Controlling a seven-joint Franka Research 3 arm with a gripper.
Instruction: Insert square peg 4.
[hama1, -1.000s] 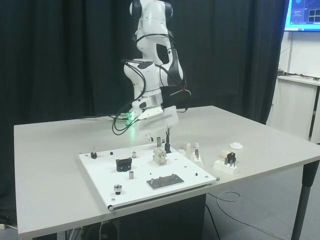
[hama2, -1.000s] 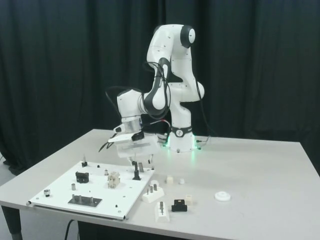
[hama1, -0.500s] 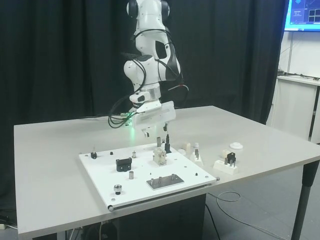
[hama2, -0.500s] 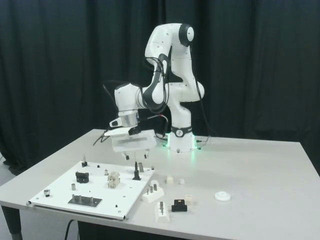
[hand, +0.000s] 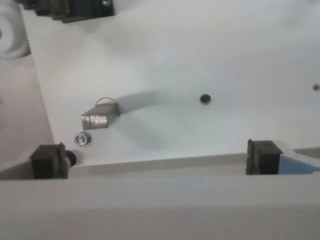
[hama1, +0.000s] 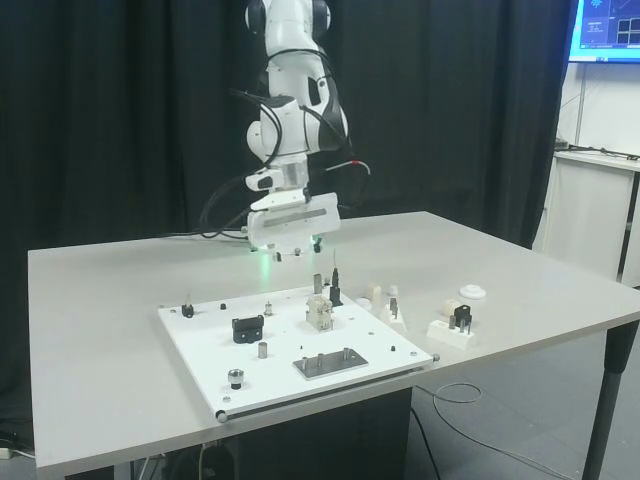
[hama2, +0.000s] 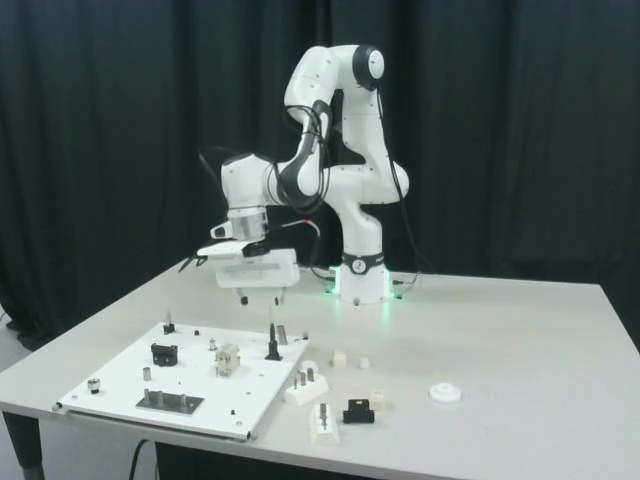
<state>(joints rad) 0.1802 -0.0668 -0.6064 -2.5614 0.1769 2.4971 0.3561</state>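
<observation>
Note that the tool (hama1: 290, 256) has risen from just above the white assembly board (hama1: 290, 345) over the last second and now hangs well clear of it, shifted toward the board's far edge. In the wrist view the two black fingertips (hand: 48, 161) stand wide apart with nothing between them, so treat the tool as open and carrying no part.

You cannot identify square peg 4 with certainty from these views. A thin upright pin in a black base (hama2: 272, 345) stands at the spot the tool has left, beside a pale block fixture (hama1: 319, 310); this may be the peg now seated, but its shape is too small to confirm. Loose fixtures (hama2: 350, 408) lie on the grey table (hama2: 520, 340) beside the board.

Judge the retreat as either a completed insertion or a repositioning before a new approach. Verify seating before proceeding.
</observation>
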